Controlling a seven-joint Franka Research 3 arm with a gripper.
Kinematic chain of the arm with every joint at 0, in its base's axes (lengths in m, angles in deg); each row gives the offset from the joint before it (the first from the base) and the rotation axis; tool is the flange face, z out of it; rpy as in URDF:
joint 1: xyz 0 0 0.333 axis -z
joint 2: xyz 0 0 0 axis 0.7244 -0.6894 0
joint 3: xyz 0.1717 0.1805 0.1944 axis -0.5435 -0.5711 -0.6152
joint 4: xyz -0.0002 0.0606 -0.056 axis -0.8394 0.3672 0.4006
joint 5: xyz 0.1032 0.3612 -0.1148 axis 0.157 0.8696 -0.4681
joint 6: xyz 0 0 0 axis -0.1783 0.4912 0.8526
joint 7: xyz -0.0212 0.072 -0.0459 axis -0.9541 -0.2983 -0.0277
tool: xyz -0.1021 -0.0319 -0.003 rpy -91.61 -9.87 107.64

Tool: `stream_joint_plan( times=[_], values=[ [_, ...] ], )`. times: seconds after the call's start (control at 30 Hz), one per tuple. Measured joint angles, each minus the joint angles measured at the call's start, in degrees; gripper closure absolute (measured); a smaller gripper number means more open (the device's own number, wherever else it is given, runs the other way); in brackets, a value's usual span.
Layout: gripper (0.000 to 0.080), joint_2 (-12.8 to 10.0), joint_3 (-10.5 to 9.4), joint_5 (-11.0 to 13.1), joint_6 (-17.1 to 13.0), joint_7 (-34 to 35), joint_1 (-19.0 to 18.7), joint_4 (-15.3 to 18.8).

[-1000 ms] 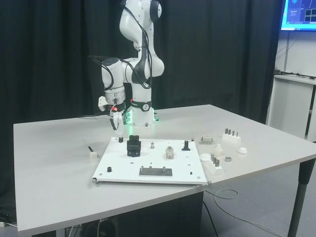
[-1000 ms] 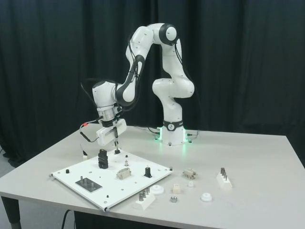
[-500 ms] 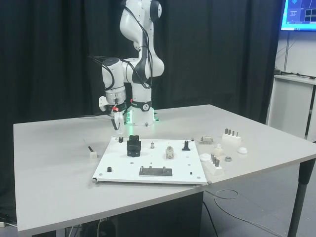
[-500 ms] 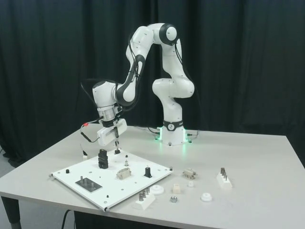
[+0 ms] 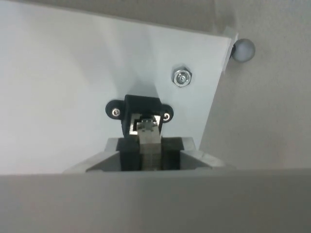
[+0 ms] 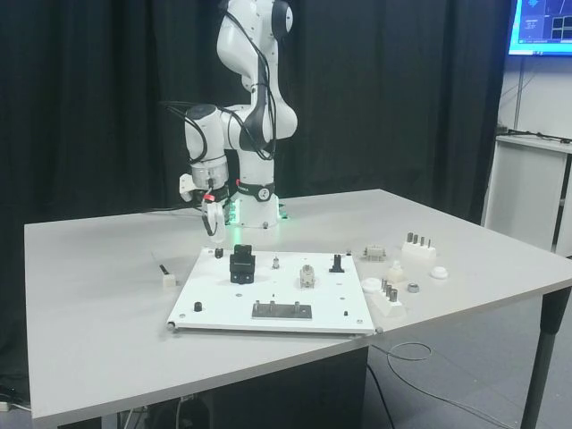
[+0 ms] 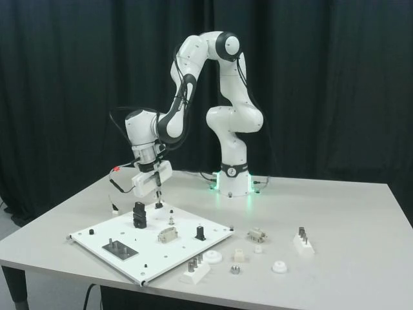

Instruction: Insert Ethernet.

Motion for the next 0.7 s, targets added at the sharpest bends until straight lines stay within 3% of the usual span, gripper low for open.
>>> stream_joint_plan(
  times=[0.7],
  values=[
    [0.0715, -0.32, 0.52, 0.0, -1.08, -1.01, 0.02, -0.06]
  ],
)
